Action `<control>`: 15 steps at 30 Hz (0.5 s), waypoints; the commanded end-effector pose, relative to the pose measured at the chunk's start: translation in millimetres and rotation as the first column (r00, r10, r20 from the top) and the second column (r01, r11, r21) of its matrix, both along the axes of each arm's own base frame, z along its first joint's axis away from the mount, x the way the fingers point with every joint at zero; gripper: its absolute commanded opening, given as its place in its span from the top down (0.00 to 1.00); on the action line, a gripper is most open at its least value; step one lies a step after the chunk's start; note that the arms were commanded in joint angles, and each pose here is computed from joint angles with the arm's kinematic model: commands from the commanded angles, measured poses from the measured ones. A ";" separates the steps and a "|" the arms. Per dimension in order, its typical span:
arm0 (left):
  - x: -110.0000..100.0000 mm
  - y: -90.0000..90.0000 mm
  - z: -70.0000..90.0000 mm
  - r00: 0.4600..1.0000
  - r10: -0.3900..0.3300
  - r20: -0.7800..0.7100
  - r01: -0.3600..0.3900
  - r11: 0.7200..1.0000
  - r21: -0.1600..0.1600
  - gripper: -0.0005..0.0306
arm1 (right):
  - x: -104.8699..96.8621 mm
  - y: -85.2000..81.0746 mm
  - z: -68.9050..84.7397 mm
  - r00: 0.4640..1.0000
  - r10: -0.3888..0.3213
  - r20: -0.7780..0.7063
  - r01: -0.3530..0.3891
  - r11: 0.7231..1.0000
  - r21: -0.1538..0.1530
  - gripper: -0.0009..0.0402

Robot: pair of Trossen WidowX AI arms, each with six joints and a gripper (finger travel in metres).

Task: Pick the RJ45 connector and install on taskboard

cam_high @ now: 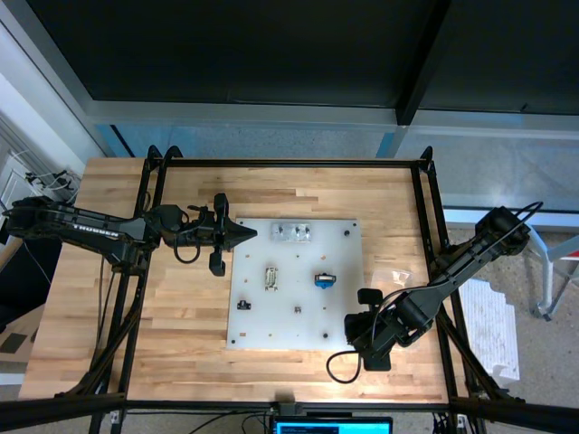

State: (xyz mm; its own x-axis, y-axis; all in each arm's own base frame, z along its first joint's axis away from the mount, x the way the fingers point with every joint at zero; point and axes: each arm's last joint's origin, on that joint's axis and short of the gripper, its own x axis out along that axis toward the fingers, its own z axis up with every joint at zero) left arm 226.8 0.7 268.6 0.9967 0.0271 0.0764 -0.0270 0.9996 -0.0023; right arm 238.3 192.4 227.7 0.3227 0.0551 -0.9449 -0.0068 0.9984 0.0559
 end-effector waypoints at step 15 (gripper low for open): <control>0.1 0.0 -0.1 1.000 0.000 0.000 0.000 1.000 0.000 0.98 | 0.9 0.0 -0.5 1.000 0.003 0.008 -0.003 1.000 0.001 0.98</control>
